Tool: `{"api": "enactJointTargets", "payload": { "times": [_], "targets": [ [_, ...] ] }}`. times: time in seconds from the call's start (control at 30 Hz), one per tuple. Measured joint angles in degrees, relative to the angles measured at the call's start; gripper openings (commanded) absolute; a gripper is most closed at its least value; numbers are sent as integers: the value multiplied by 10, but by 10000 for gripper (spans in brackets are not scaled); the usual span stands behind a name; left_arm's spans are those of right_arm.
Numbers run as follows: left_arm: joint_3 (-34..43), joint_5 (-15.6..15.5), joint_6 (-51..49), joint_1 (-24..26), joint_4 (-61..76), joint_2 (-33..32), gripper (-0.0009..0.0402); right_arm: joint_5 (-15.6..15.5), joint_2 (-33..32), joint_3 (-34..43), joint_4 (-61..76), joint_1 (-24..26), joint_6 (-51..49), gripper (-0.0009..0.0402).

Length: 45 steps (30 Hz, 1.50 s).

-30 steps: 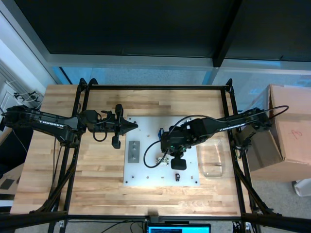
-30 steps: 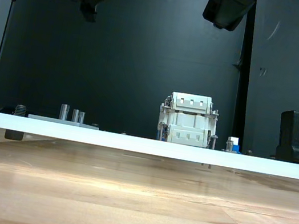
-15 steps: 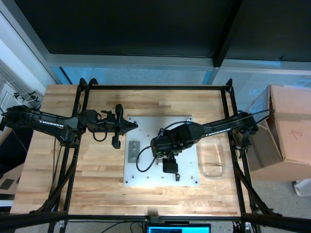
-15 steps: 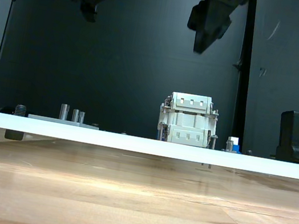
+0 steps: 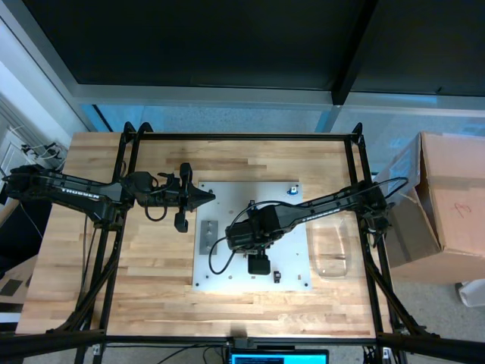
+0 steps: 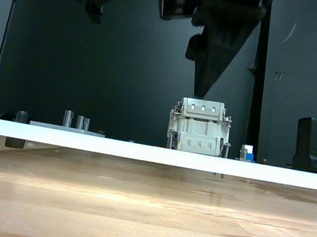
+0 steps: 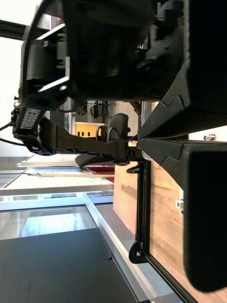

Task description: Remove the HAN10E connector from the taskboard and place in the container

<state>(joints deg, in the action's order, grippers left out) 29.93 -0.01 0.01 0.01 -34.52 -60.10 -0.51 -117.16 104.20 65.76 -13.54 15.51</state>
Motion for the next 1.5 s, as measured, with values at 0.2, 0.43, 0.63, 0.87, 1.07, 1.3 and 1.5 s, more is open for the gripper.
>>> {"api": "enactJointTargets", "payload": {
  "times": [0.2,0.43,0.63,0.87,1.07,1.3,1.5],
  "targets": [
    [0,0,0,0,0,0,0,1,-16,-3,-13,-1,0,283],
    [0,0,0,0,0,0,0,5,-17,-30,-41,-2,0,283],
    [0,0,0,0,0,0,0,5,-17,-55,-68,-3,0,267],
    [0,0,0,0,0,0,0,10,-17,-56,-71,-3,0,198],
    [0,0,0,0,0,0,0,10,-17,-56,-71,-4,-2,117],
    [0,0,0,0,0,0,0,9,-16,-56,-70,-3,-2,35],
    [0,0,0,0,0,0,0,9,-9,-57,-70,-3,-1,-1]
  ]
}}
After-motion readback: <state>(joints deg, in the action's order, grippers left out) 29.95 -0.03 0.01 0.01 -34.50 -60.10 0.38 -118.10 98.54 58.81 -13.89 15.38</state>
